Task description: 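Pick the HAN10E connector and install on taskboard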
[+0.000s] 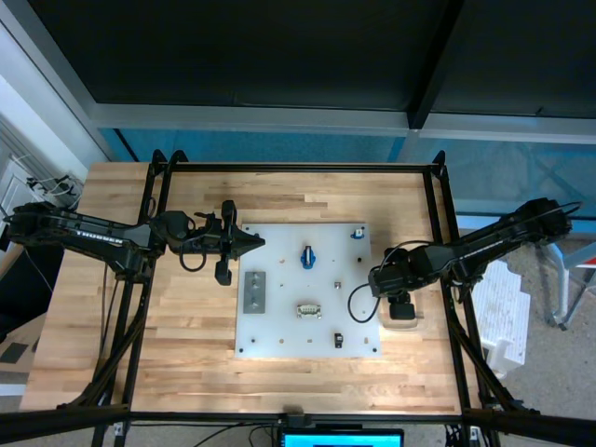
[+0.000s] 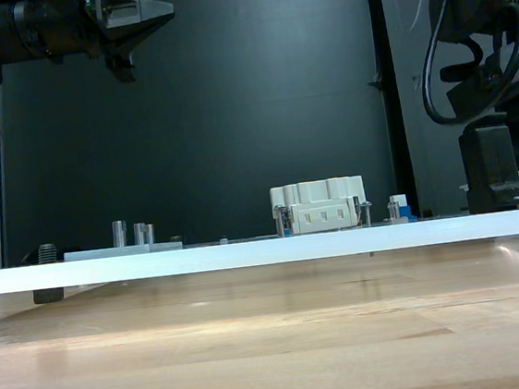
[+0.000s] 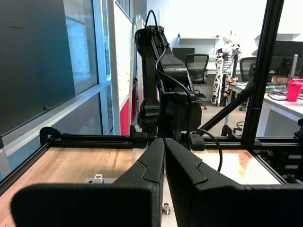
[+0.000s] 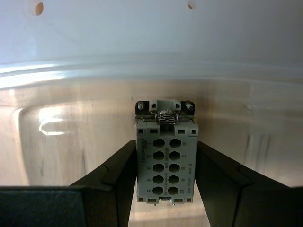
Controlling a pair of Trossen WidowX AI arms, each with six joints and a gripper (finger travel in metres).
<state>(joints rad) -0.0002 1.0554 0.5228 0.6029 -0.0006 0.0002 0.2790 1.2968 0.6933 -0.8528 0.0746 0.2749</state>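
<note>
Fingers (image 4: 113, 175) of the right gripper (image 4: 165, 144) clamp the HAN10E connector (image 4: 165, 165) on both sides inside the clear tray (image 4: 71, 142). Only the right wrist view shows this; in the high view that gripper covers it, just right of the taskboard (image 1: 279, 326). Farther away, the left gripper (image 1: 259, 242) hangs pinched closed above the taskboard's far left corner.

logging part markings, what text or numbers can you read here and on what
"2 3 4 5" and "6 7 8 9 10": beside the holes of the HAN10E connector, held by the right gripper in the clear tray.
Print between its hole columns: too small to read.
White lettering on the left arm: blurred.
No text on the left gripper, shut, high over the taskboard.
</note>
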